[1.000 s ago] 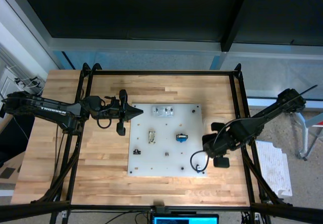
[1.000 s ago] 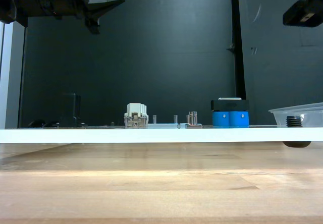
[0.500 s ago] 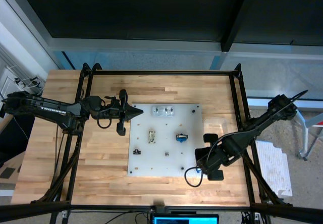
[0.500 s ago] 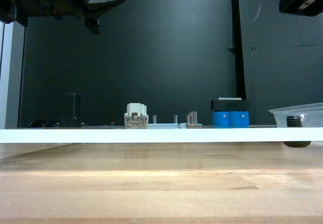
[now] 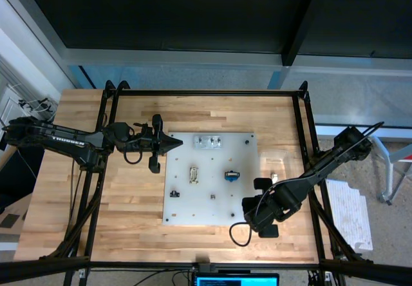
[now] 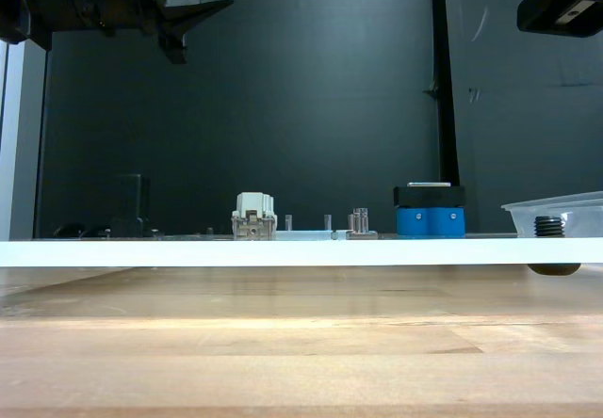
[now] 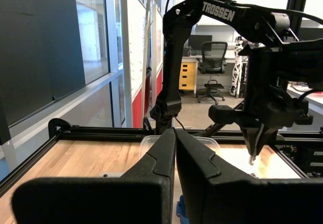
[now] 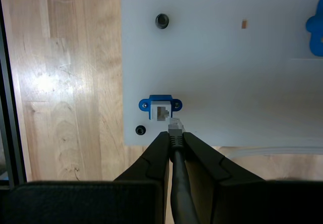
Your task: Pick the RJ45 connector and install on taskboard
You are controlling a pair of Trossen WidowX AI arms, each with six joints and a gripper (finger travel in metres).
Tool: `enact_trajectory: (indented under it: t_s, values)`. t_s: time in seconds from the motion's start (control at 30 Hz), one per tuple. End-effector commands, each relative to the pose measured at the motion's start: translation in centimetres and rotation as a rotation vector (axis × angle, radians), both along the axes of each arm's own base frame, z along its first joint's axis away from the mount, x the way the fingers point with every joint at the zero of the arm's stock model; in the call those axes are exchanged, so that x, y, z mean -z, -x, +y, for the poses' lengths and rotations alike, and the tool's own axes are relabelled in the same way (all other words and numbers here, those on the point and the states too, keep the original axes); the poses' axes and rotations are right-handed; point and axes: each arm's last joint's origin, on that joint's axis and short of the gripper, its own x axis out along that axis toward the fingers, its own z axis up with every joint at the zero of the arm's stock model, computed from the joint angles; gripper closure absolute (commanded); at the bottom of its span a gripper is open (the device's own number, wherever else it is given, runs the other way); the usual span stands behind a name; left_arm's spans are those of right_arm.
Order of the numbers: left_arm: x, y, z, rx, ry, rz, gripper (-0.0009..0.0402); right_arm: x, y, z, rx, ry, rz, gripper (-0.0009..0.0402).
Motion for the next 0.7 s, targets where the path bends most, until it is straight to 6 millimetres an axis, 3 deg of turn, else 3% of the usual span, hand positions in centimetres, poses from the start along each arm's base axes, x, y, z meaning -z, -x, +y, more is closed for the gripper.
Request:
enact_trajectory:
  t_s: [0.03,0.7]
  values:
    - [0.0,0.0,0.0,0.0,0.0,0.0,0.0393,0.4,-0.1,0.2,-0.002,0.001,0.005,0.0393]
    - [0.0,0.0,0.0,0.0,0.0,0.0,0.0393,1.5,-0.3,0.6,-0.007,0.005,0.007,0.0393]
